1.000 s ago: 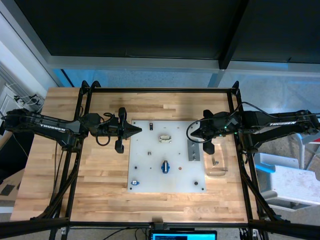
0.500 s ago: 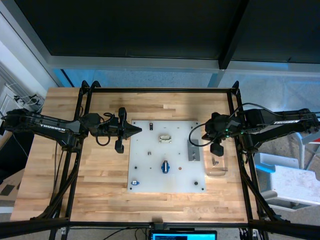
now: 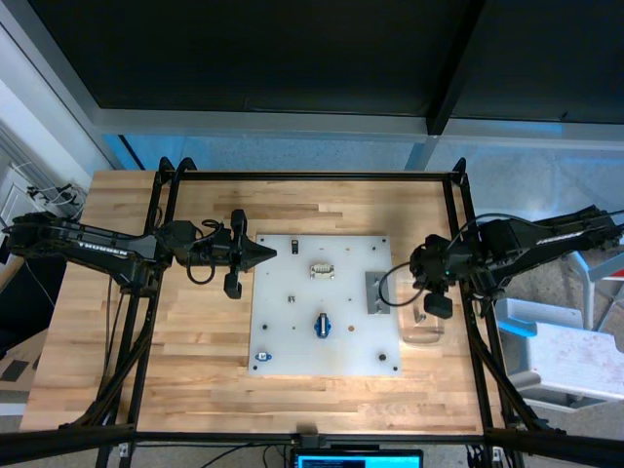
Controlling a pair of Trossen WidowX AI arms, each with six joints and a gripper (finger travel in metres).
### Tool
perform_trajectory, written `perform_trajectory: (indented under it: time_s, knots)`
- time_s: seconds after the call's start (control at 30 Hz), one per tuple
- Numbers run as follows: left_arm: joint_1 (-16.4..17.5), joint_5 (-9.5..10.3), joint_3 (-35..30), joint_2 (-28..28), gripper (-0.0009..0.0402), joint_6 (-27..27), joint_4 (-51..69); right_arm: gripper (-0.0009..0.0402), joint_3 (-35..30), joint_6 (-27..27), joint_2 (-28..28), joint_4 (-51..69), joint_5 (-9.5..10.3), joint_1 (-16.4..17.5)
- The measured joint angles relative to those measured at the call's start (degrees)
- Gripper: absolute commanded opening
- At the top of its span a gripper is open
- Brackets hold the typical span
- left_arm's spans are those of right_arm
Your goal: Pick the 16mm cylinder and place it in the taskboard
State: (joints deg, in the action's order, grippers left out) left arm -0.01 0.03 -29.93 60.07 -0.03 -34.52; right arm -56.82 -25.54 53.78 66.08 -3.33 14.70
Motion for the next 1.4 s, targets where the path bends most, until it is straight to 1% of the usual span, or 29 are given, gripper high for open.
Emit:
perform_trajectory:
  time_s: [0.17,0.33,0.63,0.73,0.8,0.87,0.97,1.03,1.17,1.4]
  knots:
    - [0.0,0.0,0.0,0.0,0.0,0.0,0.0,0.0,0.0,-4.0,0.6,3.2,0.0,3.3]
    - [0.0,-0.02,0.0,0.0,0.0,0.0,0.0,0.0,0.1,-6.5,1.9,5.1,-0.04,6.4]
    - [0.0,0.0,0.0,0.0,0.0,0.0,0.0,0.0001,0.7,-9.3,5.4,6.3,-0.11,9.9]
    - [0.0,-0.02,0.0,0.0,0.0,0.0,0.0,0.0009,1.3,-10.5,6.3,6.2,-0.17,10.9]
    - [0.0,-0.02,0.0,0.0,0.0,0.0,0.0,0.002,1.6,-10.8,7.0,6.1,-0.57,11.7]
    - [0.0,-0.02,0.0,0.0,0.0,0.0,0.0,0.0034,1.8,-11.5,7.6,5.9,-1.62,12.5]
    - [0.0,-0.02,0.0,0.0,0.0,0.0,0.0,0.0059,2.0,-11.7,8.5,5.6,-2.03,13.3]
    - [0.0,0.0,0.0,0.0,0.0,0.0,0.0,0.0077,2.1,-11.7,9.0,5.4,-2.99,13.8]
    - [0.0,0.0,0.0,0.0,0.0,0.0,0.0,0.0114,2.3,-12.0,10.2,5.0,-3.3,15.0]
    - [0.0,-0.02,0.0,0.0,0.0,0.0,0.0,0.0179,4.6,-14.6,11.6,1.9,-3.37,16.5]
